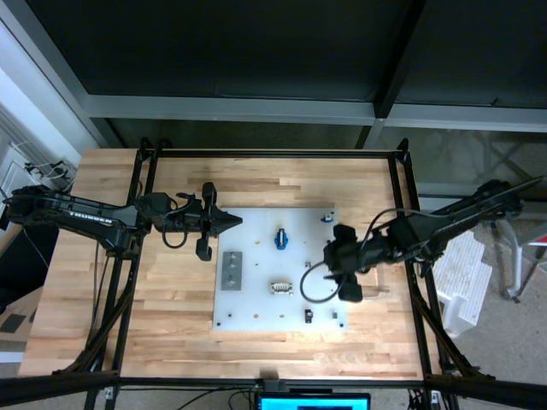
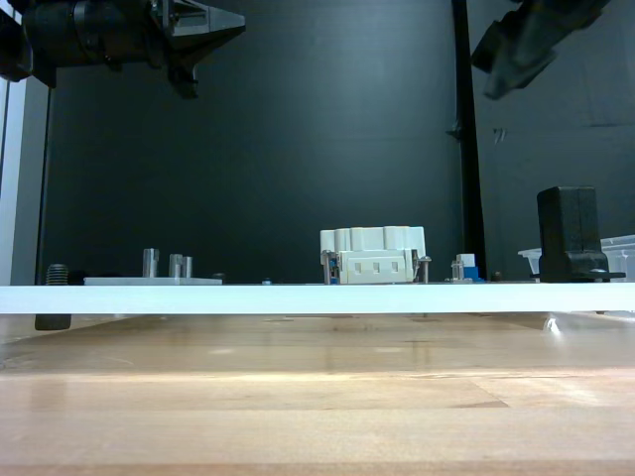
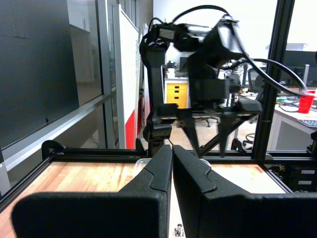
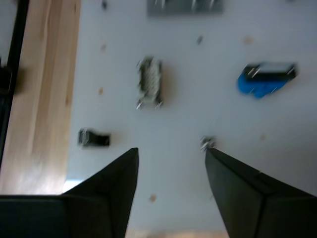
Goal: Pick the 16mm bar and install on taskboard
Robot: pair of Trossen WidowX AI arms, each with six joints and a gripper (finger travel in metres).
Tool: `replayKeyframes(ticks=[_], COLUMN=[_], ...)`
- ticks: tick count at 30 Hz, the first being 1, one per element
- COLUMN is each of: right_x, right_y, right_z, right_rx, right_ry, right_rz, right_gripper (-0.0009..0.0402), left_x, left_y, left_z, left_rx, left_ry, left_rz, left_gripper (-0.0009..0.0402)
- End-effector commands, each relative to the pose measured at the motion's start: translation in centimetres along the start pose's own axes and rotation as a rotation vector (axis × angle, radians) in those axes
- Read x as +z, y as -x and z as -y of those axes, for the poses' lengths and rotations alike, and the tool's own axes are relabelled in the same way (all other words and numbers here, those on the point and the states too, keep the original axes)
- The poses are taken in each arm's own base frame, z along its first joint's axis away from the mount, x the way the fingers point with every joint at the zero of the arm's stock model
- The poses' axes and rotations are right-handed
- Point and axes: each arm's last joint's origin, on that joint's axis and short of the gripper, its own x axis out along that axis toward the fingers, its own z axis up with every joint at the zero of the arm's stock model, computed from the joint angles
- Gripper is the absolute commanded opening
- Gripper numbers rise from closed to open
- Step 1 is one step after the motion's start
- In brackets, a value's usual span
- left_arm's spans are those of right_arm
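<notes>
I cannot pick out the 16mm bar with certainty in any view; a thin pale rod point(image 1: 381, 290) lies on the wood just right of the white taskboard point(image 1: 256, 309). Neither gripper holds anything. My left gripper point(image 1: 229, 221) hovers high over the board's left edge, pointing right, and its fingers point(image 3: 161, 166) are pressed together on nothing. My right gripper point(image 1: 335, 263) hangs above the board's right part, looking down. Its fingers point(image 4: 106, 186) stand apart with only bare board point(image 4: 188, 114) between them. Both grippers point(image 2: 213, 22) point(image 2: 506, 55) are well above the board.
On the board sit a grey plate with posts point(image 1: 232, 270), a blue fitting point(image 1: 281, 238), a white connector point(image 1: 281, 289) and a small black clip point(image 1: 308, 318). A black block point(image 2: 571, 233) stands at the right. A black frame point(image 1: 273, 154) surrounds the table.
</notes>
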Motion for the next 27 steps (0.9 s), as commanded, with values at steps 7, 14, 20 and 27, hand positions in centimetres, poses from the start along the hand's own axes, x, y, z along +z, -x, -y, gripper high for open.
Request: replayKeyframes(ticks=[7, 14, 20, 27], right_x=[-0.7, -1.3, -1.6, -2.4], right_y=[1.2, 2.0, 2.3, 1.9], right_z=[4.1, 6.1, 7.4, 8.4], right_rx=[-0.035, -0.074, -0.098, -0.113], right_ry=[0.033, 0.055, 0.032, 0.009], right_rz=[0.308, 0.502, 0.677, 0.849], right_gripper=[0.0074, 0.0011, 0.0004, 0.0000], left_x=[0.0, 0.0, 0.0, 0.0], left_y=[0.0, 0.0, 0.0, 0.0], left_z=[0.0, 0.0, 0.0, 0.0], left_rx=[0.000, 0.000, 0.000, 0.000], left_ry=[0.000, 0.000, 0.000, 0.000], left_rz=[0.000, 0.000, 0.000, 0.001], left_gripper=[0.0000, 0.0000, 0.0000, 0.0000])
